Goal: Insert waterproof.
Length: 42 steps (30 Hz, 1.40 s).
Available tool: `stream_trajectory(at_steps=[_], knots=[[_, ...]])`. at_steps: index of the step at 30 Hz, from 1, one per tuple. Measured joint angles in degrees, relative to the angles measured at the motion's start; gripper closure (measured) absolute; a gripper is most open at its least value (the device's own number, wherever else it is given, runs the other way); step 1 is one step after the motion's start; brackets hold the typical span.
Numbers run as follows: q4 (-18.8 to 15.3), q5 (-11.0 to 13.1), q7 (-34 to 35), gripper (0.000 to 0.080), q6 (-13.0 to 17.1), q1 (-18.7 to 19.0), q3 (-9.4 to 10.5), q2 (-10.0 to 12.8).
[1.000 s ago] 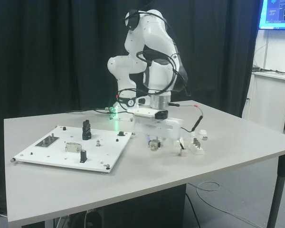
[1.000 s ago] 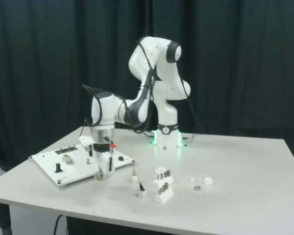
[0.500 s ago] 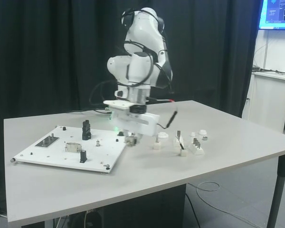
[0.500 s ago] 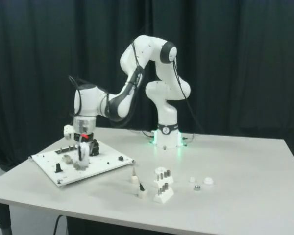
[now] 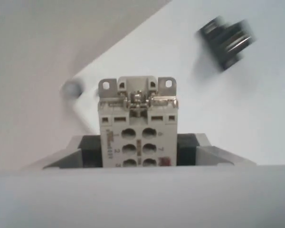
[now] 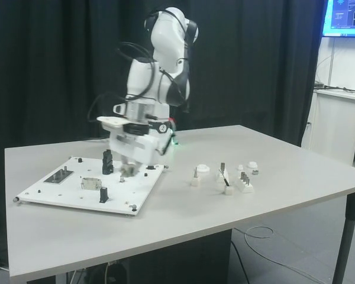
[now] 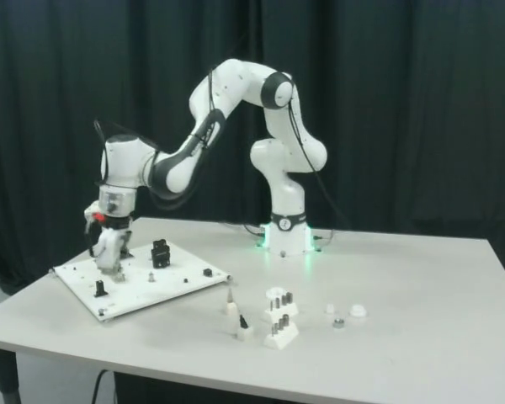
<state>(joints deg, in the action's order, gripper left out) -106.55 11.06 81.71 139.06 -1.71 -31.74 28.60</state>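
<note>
The white waterproof connector (image 5: pixel 137 124) sits clamped between the jaws, its round sockets facing the wrist camera. It hangs over the white board (image 6: pixel 77 189), near a black part (image 5: pixel 226 41).

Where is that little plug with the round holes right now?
The plug sits clamped in the gripper, held just above the white board near the black block, away from the small parts on the grey table.

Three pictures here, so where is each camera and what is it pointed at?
Wrist view: rides on the arm, looks down at the grey connector held in the hand over the white board.
First room view: stands off the table's long edge, sees the whole arm over the board.
Second room view: faces the arm's base from across the table.
Both room views share arm, board and the small white holders.
</note>
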Motion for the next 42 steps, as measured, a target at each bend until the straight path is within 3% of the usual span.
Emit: stream_trajectory(at_steps=[14, 24, 35, 42], knots=[[1.08, 0.0, 3.68, 0.0489, -3.44, -3.08, -6.25, -0.12], [2.02, 0.35, 9.66, 0.0489, -5.2, -7.15, -6.74, -0.19], [2.16, 5.53, 16.46, 0.0489, -6.36, -9.7, -6.74, -0.02], [2.16, 6.87, 21.57, 0.0489, -7.65, -9.9, -6.73, 0.16]])
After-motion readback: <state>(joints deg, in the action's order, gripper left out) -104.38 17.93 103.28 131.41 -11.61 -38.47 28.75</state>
